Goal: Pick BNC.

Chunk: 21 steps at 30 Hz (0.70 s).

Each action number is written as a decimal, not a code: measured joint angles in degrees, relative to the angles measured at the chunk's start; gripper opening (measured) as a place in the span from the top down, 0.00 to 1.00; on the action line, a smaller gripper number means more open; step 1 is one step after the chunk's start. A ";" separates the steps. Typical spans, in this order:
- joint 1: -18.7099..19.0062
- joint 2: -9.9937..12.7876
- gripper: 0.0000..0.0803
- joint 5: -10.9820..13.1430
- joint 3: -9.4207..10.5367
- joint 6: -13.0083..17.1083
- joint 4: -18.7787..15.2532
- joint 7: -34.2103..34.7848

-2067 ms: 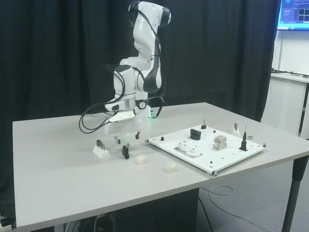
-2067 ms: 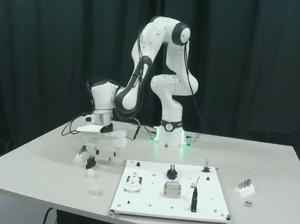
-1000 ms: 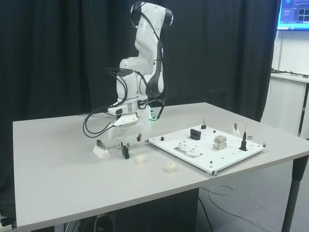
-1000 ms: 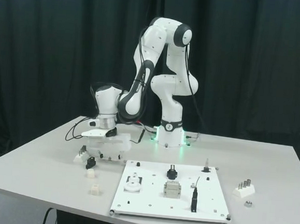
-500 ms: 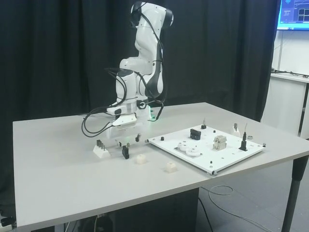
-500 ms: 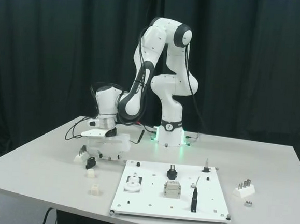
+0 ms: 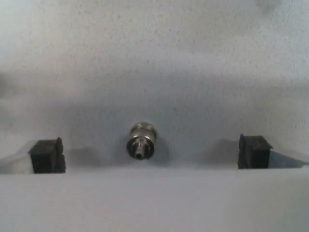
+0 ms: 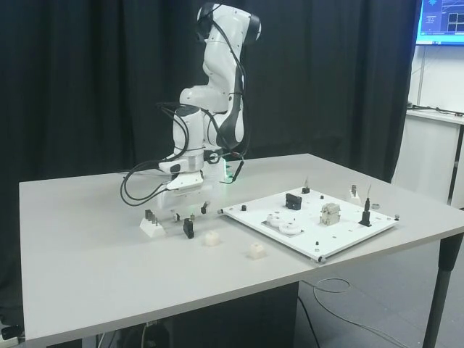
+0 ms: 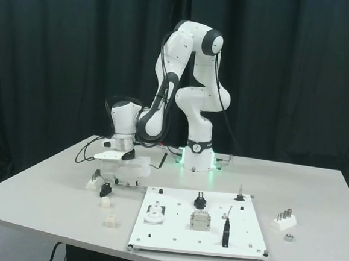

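i have the gripper (image 7: pixel 149 159) low over the grey table (image 8: pixel 87 246), just off the near-left corner of the white board (image 9: pixel 200 226). in the wrist view the bnc (image 7: pixel 141 140) stands upright on the table, its metal barrel pointing up at the camera, and it sits between the two black fingertips (image 7: pixel 47 155), which are wide apart with clear table on either side of the connector. so the jaws are spread and hold nothing yet.

my judgement: this is the final alignment before the close. the connector looks a touch nearer one pad than the other, so i would nudge sideways until the gaps match; otherwise the first pad to touch will push the bnc over or skate it along the table. i would also go down a little more so the pads meet the wider collar and not the thin centre pin, which would slip.

i would close slowly. a small round metal part on a smooth table will roll or tip if struck hard, and a tipped connector would be awkward to re-grasp.

nearby clutter matters too: the small white block with pins (image 8: pixel 151 223) and the black part (image 8: pixel 188 228) lie close beside the gripper in the room views, so i would keep any correction small and lift straight up once the grip holds.
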 joint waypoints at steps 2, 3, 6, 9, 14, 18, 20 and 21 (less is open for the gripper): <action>0.00 0.12 0.00 0.00 0.00 0.05 0.00 0.00; 0.01 0.18 0.00 0.00 0.00 0.08 0.00 0.00; 0.03 0.27 0.00 0.00 0.00 0.14 0.00 -0.12; 0.06 0.29 0.00 0.00 0.01 0.19 0.00 -0.17; 0.09 0.30 0.01 0.00 0.01 0.21 0.00 -0.17; 0.11 0.30 0.21 0.07 0.01 0.21 0.00 -0.17; 0.13 0.30 0.41 0.16 0.04 0.21 0.00 -0.17; 0.14 0.30 0.41 0.22 0.06 0.21 0.00 -0.17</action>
